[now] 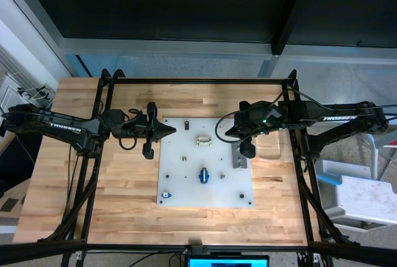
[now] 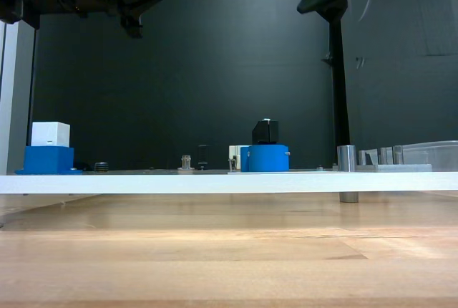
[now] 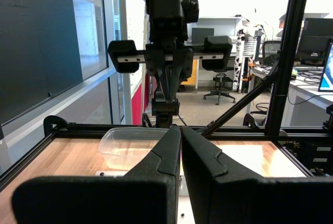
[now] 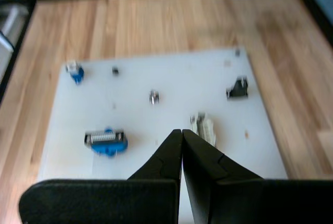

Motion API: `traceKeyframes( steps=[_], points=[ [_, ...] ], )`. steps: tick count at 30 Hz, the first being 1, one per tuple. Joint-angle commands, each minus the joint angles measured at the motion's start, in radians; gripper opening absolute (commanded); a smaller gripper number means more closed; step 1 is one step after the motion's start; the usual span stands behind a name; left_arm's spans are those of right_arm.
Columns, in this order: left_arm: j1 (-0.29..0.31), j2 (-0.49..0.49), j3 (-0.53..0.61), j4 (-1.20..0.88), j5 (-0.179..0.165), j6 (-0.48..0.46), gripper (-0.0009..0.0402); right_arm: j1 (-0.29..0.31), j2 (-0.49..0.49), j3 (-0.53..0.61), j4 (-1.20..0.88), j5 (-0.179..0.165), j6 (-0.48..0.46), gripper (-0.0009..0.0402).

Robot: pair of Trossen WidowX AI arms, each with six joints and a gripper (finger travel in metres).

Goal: Pick the 16mm cylinder and place it in the container

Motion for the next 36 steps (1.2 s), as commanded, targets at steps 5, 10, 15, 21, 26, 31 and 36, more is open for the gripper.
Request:
traceKeyframes(
  steps=[5, 10, 15, 21, 26, 31, 36],
  points=[
    [0.0, 0.0, 0.0, 0.0, 0.0, 0.0, 0.0, 0.027, 0.13, 0.142, -0.192, 0.0, 0.014, 0.0],
    [0.0, 0.0, 0.0, 0.0, 0.0, 0.0, 0.0, 0.048, 0.228, 0.25, -0.332, 0.0, 0.011, 0.0],
    [0.0, 0.0, 0.0, 0.0, 0.0, 0.0, 0.0, 0.07, 0.314, 0.335, -0.437, 0.0, 0.009, 0.0],
    [0.0, 0.0, 0.0, 0.0, 0.0, 0.0, 0.0, 0.103, 0.366, 0.358, -0.457, 0.0, 0.01, 0.0],
    [0.0, 0.0, 0.0, 0.0, 0.0, 0.0, 0.0, 0.129, 0.398, 0.358, -0.479, 0.0, 0.009, 0.0],
    [0.0, 0.0, 0.0, 0.0, 0.0, 0.0, 0.0, 0.166, 0.43, 0.358, -0.486, 0.0, -0.016, 0.0],
    [0.0, 0.0, 0.0, 0.0, 0.0, 0.0, 0.0, 0.205, 0.464, 0.358, -0.485, 0.001, -0.044, 0.0]
  ],
)
